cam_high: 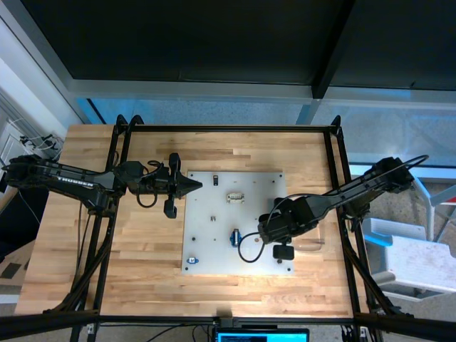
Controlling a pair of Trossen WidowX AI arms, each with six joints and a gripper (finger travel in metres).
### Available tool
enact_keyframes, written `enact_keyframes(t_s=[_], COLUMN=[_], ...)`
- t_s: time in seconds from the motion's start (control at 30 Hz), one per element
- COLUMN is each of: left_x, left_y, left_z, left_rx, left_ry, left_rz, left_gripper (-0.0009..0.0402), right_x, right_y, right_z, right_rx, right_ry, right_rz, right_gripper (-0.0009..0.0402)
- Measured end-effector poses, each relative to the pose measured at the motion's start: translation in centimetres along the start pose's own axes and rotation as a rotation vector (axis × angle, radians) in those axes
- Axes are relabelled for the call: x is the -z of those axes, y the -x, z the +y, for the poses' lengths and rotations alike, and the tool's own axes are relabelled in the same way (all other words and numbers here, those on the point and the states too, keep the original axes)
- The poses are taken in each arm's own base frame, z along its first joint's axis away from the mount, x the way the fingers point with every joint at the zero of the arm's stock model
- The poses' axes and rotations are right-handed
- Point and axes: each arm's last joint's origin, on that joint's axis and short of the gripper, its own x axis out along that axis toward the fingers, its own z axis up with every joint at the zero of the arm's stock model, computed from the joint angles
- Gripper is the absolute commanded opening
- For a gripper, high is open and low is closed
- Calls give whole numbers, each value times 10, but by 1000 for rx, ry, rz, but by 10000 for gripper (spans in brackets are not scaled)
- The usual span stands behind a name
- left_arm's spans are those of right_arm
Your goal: Pick the 16mm cylinder and place it in the taskboard
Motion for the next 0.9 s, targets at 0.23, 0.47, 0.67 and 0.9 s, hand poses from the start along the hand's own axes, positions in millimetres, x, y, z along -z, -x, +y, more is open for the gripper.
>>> enact_keyframes(t_s=[0.23,0.47,0.67,0.9], left_x=[0,0,0,0], left_y=[0,0,0,0], left_z=[0,0,0,0], left_rx=[0,0,0,0], left_ry=[0,0,0,0], left_rz=[0,0,0,0], left_gripper=[0,0,0,0], right_x=[-15,-21,-31,-36], right_y=[-8,-14,-18,-25], right_z=[3,4,6,8], right_rx=[-1,-14,-17,-22], right_ry=[22,16,36,39], right_rz=[-7,-12,-12,-23], right_gripper=[18,18,18,18])
